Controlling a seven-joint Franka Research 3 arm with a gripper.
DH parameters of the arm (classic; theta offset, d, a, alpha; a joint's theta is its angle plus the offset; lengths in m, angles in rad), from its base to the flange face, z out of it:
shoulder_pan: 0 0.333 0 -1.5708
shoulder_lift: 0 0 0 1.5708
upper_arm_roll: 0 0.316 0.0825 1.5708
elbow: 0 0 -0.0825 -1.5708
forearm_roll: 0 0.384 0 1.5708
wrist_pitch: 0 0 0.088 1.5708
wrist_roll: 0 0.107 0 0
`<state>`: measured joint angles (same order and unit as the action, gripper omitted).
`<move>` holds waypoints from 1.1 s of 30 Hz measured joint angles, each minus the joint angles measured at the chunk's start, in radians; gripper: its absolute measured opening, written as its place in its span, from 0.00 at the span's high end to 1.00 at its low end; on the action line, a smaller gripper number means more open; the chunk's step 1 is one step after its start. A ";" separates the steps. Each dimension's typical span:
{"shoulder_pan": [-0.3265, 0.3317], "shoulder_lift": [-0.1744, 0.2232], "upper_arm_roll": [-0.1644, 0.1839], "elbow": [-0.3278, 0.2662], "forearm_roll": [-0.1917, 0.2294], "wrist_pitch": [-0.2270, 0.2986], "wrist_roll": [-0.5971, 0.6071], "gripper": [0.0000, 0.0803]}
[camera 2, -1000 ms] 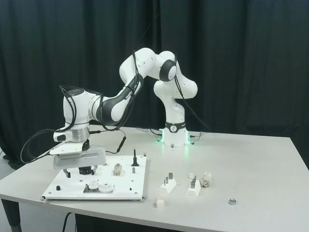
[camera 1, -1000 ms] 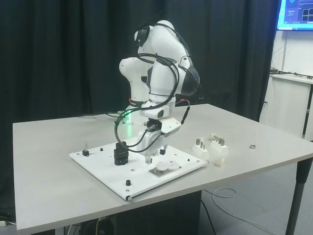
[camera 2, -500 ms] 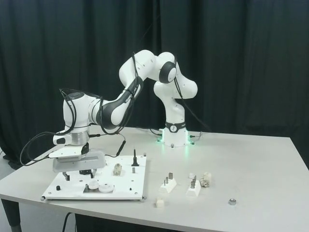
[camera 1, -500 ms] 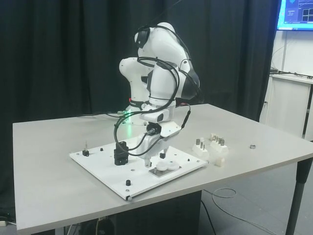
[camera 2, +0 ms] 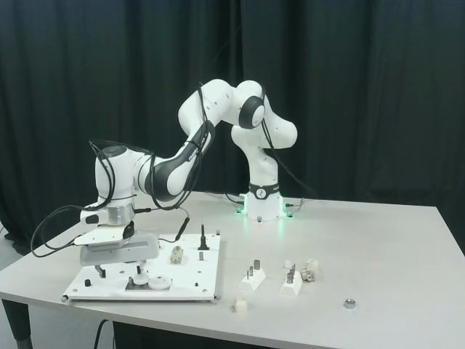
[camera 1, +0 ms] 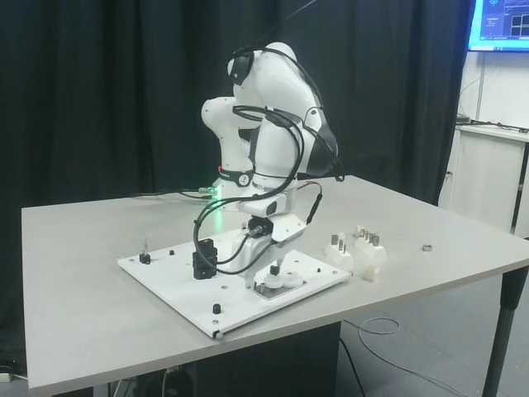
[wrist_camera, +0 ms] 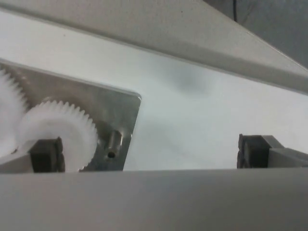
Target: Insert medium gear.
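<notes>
Wide-open hand [wrist_camera: 149, 154] hovers above the small, light, rigid white gear [wrist_camera: 60, 132]; grip its toothed rim at three and nine o'clock.

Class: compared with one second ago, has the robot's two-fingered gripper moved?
Yes. The two-fingered gripper has risen away from the flat white board and the white toothed gears.

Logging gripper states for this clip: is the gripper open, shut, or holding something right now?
Gripper: open, holding nothing; its fingers stand wide apart, one finger in front of the seated white gear on the metal plate.
</notes>
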<state>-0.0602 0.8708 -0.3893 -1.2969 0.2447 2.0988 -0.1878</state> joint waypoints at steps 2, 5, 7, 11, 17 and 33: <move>0.000 0.003 0.001 0.001 0.000 0.001 0.000 0.00; 0.000 0.008 0.002 0.002 0.000 0.003 0.000 0.00; -0.001 0.010 0.002 0.004 0.000 0.004 0.000 0.00; -0.001 0.011 0.002 0.005 0.000 0.004 0.000 0.00; -0.001 0.011 0.002 0.005 0.000 0.004 -0.002 0.00; -0.001 0.012 0.002 0.010 -0.001 -0.001 -0.020 0.00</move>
<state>-0.0616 0.8830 -0.3875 -1.2872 0.2441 2.0977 -0.2080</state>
